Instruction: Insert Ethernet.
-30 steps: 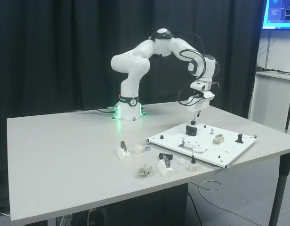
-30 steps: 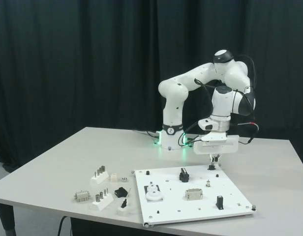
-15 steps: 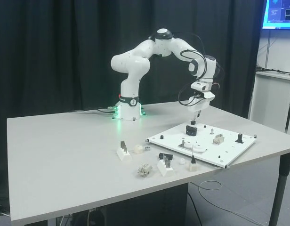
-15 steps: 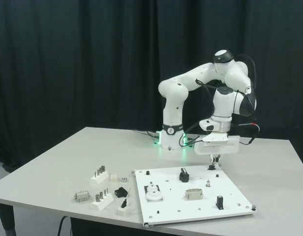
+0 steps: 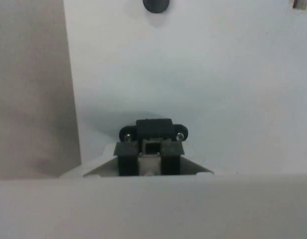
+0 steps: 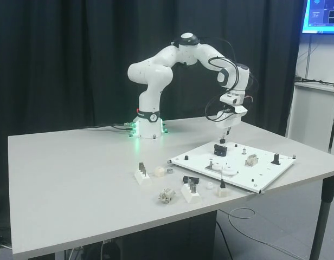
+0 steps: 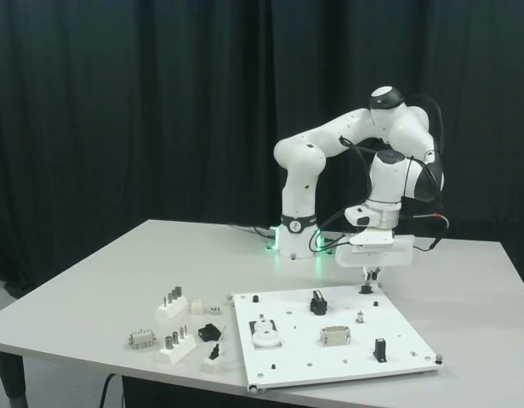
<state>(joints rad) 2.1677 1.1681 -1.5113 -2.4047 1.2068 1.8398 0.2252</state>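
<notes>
Wrist view only: Ethernet plug [image 5: 152, 148] clamped between the claw's [image 5: 151, 158] black fingers [image 5: 126, 158], its contact face pointing down at the black Ethernet socket [image 5: 153, 128] on the white board [image 5: 203, 84], low centre of frame. Room views show the claw [image 7: 370, 274] hovering just above the board's [image 7: 330, 357] far edge, right of centre, plug too small to make out, long axis seemingly vertical. Loose connector blocks [image 7: 172, 306] sit on the bench [image 7: 117, 280] at lower left, well apart.
</notes>
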